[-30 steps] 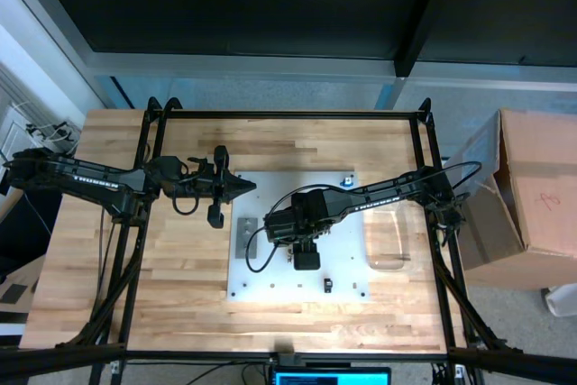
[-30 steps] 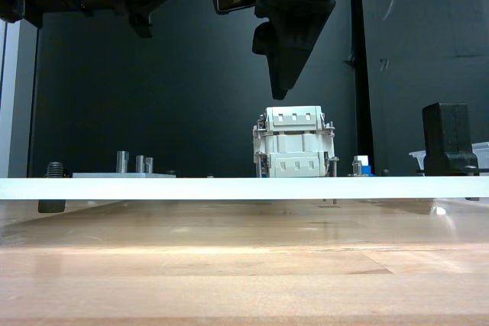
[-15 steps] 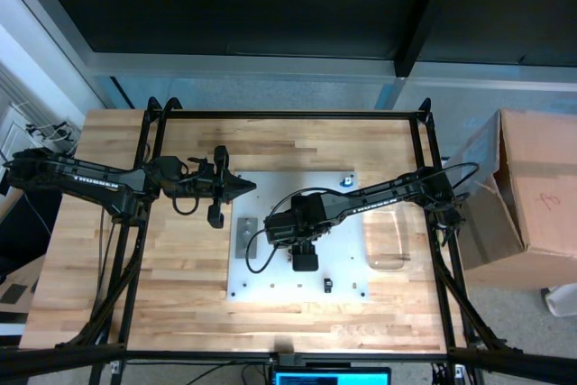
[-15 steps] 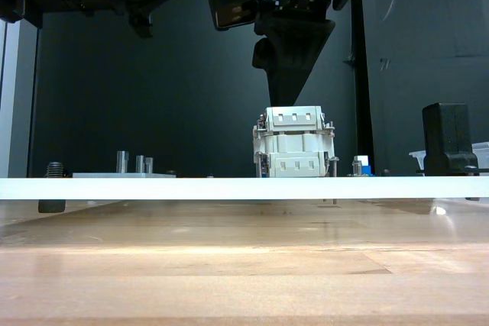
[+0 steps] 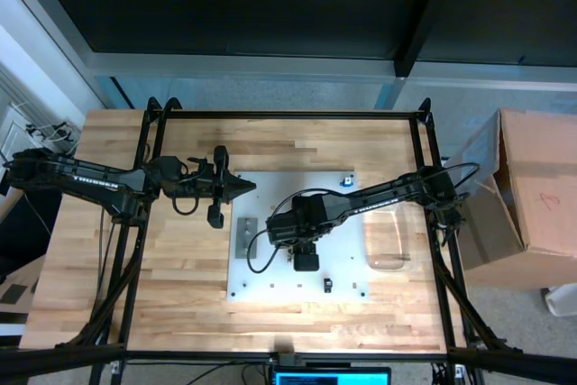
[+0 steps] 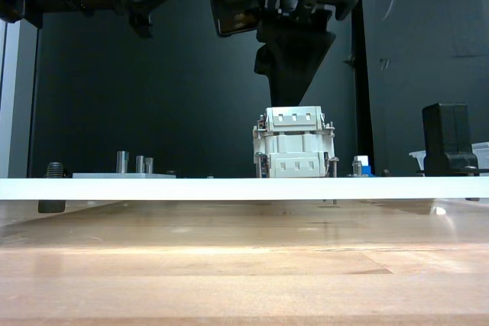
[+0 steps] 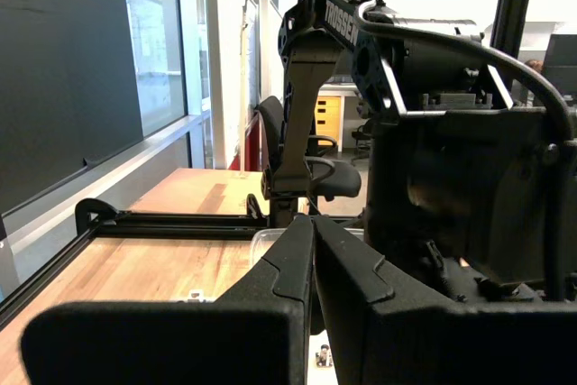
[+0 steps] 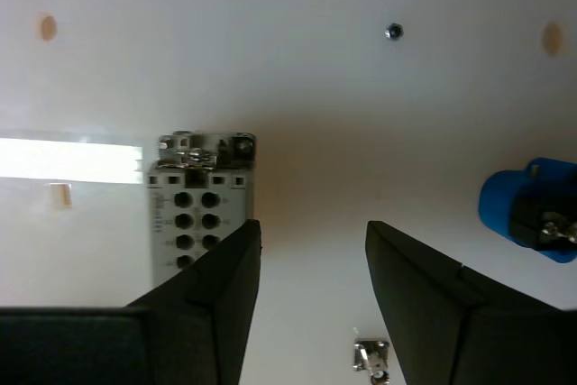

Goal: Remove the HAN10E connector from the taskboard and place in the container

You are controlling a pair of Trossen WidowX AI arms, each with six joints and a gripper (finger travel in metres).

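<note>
The grey-white HAN10E connector stands upright in its seat on the white taskboard. My right gripper hangs just above its top, open. In the right wrist view the connector lies beside one finger, partly behind it, and the gap of the right gripper is over bare board. In the high view the right gripper hides the connector. My left gripper hovers over the board's far left corner, and its fingers are shut on nothing.
A clear container sits on the table just right of the board. A black block stands on the board near the right gripper, a blue part at the far edge, a grey metal plate at the left. A cardboard box stands beyond the table's right edge.
The right gripper has come down and slightly right, from well above the connector to just over its top. The connector and the left arm have not moved.
</note>
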